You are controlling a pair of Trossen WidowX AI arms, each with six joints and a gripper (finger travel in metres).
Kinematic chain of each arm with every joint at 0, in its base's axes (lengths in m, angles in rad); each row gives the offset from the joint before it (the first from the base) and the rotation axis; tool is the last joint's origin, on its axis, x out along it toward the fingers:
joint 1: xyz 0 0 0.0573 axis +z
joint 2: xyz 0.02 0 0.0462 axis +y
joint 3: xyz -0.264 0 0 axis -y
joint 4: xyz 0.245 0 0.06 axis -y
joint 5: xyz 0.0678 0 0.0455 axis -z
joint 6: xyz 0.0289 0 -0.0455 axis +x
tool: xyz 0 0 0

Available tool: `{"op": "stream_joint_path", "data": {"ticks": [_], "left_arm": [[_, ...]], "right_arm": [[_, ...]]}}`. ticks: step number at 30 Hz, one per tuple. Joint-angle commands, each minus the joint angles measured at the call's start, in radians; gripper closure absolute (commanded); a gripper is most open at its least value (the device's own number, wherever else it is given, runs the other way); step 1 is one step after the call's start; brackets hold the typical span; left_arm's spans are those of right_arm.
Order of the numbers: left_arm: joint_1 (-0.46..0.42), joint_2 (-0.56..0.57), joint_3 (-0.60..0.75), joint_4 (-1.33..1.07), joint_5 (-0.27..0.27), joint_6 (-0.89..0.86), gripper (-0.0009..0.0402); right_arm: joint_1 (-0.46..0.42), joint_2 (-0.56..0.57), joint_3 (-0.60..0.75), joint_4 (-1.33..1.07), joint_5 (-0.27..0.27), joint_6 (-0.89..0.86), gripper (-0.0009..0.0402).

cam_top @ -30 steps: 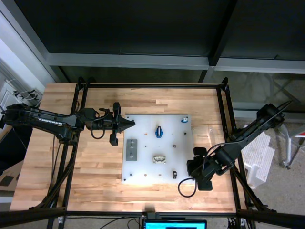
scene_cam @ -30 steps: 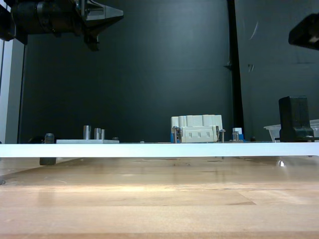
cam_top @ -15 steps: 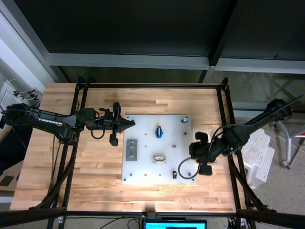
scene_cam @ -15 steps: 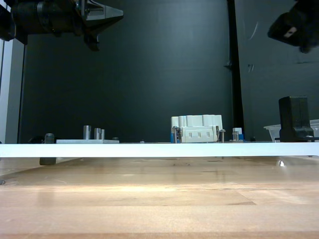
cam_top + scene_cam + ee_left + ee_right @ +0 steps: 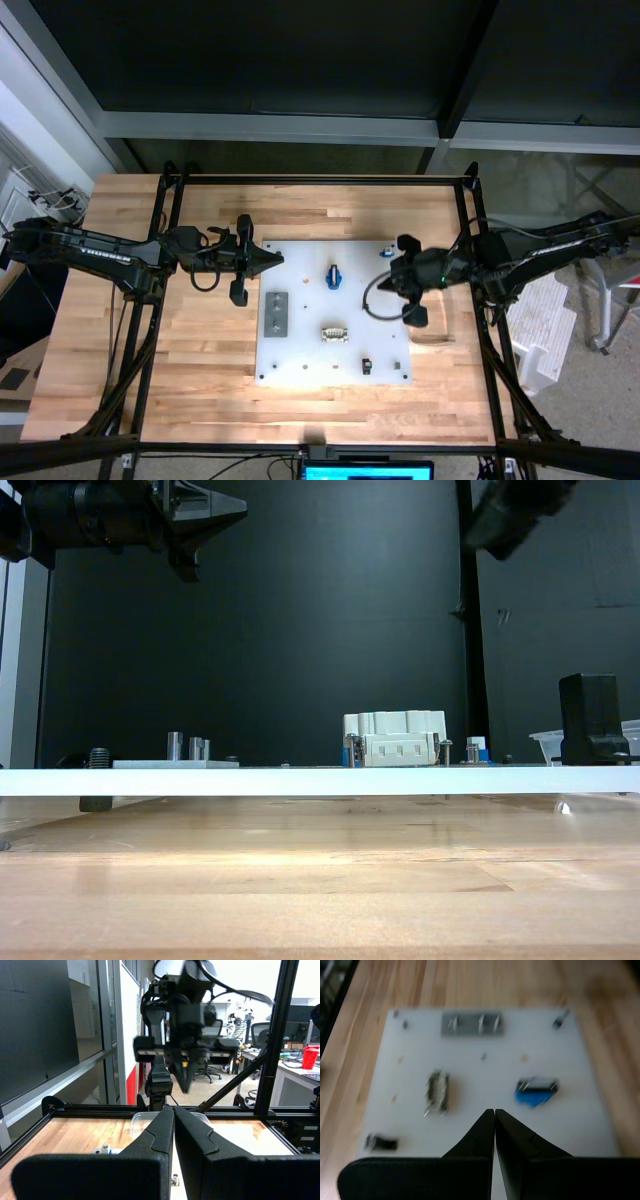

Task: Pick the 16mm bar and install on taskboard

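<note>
The wooden surface [image 5: 200,360] fills my high view, with the white task board [image 5: 300,352] lying flat at its middle. The left arm [image 5: 90,250] reaches in from the left edge, and the right arm [image 5: 545,242] stretches in from the right.

The left gripper [image 5: 278,258] hangs just off the board's far left corner, high above it in the low view. Its fingers are pressed together with nothing between them. The right gripper [image 5: 494,1111] is over the board's right edge and points down across the board. It is also clenched on nothing, fingertips meeting.

On the board, a grey block [image 5: 276,312] sits toward the left with three short pegs standing upright on it. A beige connector [image 5: 335,334] sits near the middle, and a blue connector [image 5: 333,276] is beyond it toward the far edge. A small black part [image 5: 367,366] stands near the near right corner.

As for the 16mm bar, neither gripper has it, and I cannot tell where it lies in any of my views.
</note>
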Motion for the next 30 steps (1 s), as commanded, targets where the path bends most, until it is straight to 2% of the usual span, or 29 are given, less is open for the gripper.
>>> {"op": "stream_joint_path", "data": {"ticks": [1, 8, 15, 18, 20, 30], "left_arm": [[0.000, 0.000, 0.000, 0.000, 0.000, 0.000, 0.0393], [0.000, 0.000, 0.000, 0.000, 0.000, 0.000, 0.0393], [0.000, 0.000, 0.000, 0.000, 0.000, 0.000, 0.0393], [0.000, 0.000, 0.000, 0.000, 0.000, 0.000, 0.0393], [0.000, 0.000, 0.000, 0.000, 0.000, 0.000, 0.0393], [0.000, 0.000, 0.000, 0.000, 0.000, 0.000, 0.0393]], "right_arm": [[-0.055, -0.016, -0.017, 0.096, -0.043, -0.064, 0.0393], [-0.150, -0.063, -0.117, 0.388, -0.140, -0.126, 0.0393], [-0.211, -0.116, -0.242, 0.632, -0.149, -0.137, 0.0393], [-0.241, -0.133, -0.295, 0.737, -0.222, -0.146, 0.0394], [-0.257, -0.137, -0.325, 0.802, -0.251, -0.142, 0.0393], [-0.268, -0.150, -0.440, 1.029, -0.241, -0.141, 0.0394]]}}
